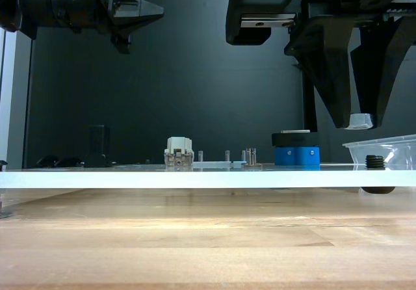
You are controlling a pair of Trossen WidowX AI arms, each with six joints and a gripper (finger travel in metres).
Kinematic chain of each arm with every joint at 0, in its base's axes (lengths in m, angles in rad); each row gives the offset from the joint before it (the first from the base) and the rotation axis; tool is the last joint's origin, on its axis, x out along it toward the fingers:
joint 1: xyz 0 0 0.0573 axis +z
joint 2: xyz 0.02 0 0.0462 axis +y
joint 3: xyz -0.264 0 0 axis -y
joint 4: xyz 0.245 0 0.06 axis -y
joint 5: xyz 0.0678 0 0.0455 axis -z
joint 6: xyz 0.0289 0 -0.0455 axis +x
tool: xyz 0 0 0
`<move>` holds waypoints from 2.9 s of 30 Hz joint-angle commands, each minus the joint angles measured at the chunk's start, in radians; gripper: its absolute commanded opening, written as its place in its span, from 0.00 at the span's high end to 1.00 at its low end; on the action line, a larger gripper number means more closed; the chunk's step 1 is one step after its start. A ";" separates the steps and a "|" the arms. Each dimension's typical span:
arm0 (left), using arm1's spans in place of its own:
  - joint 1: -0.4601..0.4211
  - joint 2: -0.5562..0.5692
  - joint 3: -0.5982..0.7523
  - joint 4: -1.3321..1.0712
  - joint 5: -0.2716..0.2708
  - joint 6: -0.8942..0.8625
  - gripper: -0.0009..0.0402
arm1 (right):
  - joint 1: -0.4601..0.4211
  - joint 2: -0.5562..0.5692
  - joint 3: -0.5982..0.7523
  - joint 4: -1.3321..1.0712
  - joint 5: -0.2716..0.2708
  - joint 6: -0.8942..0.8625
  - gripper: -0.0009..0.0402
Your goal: Pick the M12 nut and place it on its threads and fasten
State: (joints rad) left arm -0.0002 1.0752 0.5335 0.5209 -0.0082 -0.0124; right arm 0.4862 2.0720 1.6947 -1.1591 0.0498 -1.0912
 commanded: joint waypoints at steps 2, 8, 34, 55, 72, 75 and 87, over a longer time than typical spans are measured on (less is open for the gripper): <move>0.000 0.000 0.000 0.001 0.000 0.000 0.98 | 0.002 -0.002 -0.022 0.024 -0.001 0.010 0.94; 0.000 0.000 0.000 0.001 0.000 0.000 0.98 | 0.003 -0.002 -0.033 0.036 -0.006 0.009 0.94; 0.000 0.000 0.000 0.000 0.000 0.000 0.98 | 0.010 -0.046 -0.111 0.111 -0.016 0.009 0.94; 0.000 0.000 0.000 0.000 0.000 0.000 0.98 | 0.011 -0.034 -0.161 0.160 -0.016 0.030 0.94; 0.000 0.000 0.000 0.000 0.000 0.000 0.98 | 0.007 -0.034 -0.159 0.170 -0.016 0.539 0.94; 0.000 0.000 0.000 0.000 0.000 0.000 0.98 | 0.004 -0.034 -0.161 0.169 -0.016 0.701 0.94; 0.000 0.000 0.000 0.000 0.000 0.000 0.98 | -0.009 -0.034 -0.165 0.169 -0.016 1.217 0.94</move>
State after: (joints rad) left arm -0.0002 1.0752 0.5335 0.5213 -0.0082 -0.0124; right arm 0.4789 2.0365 1.5311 -0.9897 0.0242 0.0776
